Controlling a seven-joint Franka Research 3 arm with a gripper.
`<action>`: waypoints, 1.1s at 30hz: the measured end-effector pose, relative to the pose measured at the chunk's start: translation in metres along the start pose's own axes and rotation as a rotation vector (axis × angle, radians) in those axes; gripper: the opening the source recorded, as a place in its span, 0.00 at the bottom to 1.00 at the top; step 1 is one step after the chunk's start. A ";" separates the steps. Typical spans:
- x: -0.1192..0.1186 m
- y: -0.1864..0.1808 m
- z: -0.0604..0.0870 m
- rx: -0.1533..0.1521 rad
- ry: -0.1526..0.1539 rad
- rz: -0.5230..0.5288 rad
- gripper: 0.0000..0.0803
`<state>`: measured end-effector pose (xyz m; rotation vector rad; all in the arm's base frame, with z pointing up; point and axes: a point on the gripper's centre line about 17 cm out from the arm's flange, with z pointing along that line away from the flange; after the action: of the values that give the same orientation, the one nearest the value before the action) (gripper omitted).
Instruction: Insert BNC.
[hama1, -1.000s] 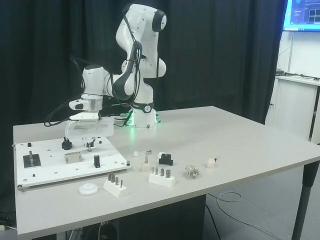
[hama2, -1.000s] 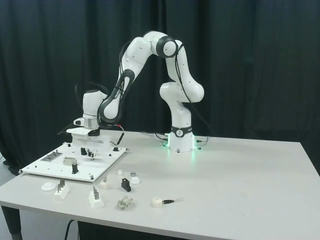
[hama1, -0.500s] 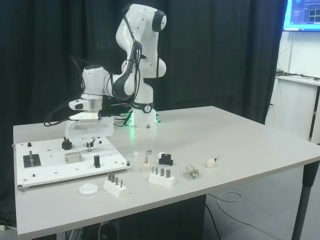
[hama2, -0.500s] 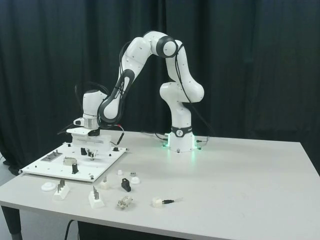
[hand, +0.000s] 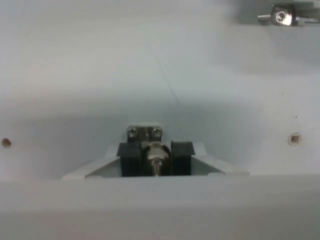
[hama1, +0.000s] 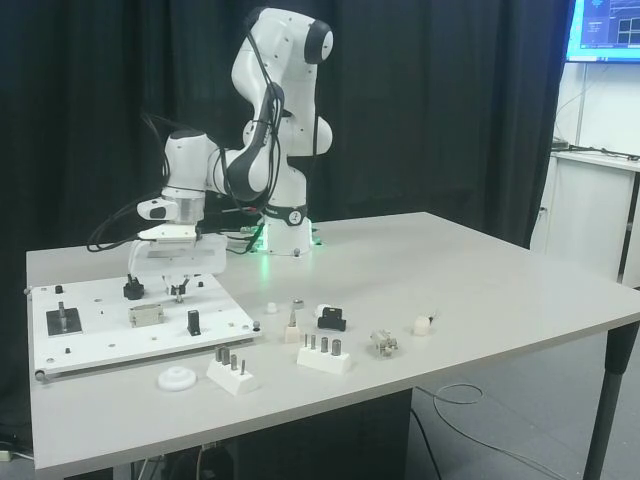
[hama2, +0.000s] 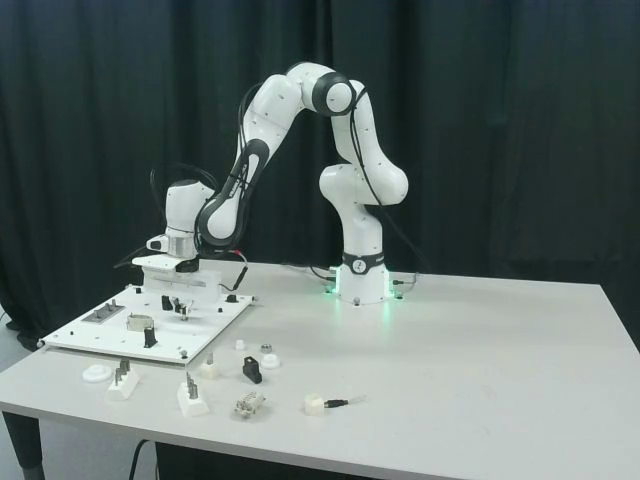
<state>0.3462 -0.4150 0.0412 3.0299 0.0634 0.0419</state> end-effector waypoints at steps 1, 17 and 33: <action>0.000 0.000 0.000 -0.001 0.000 -0.001 0.15; 0.001 0.001 0.000 -0.003 0.000 -0.001 0.15; -0.001 -0.005 0.000 0.024 -0.001 0.014 0.15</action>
<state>0.3450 -0.4101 0.0409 3.0548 0.0430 0.0414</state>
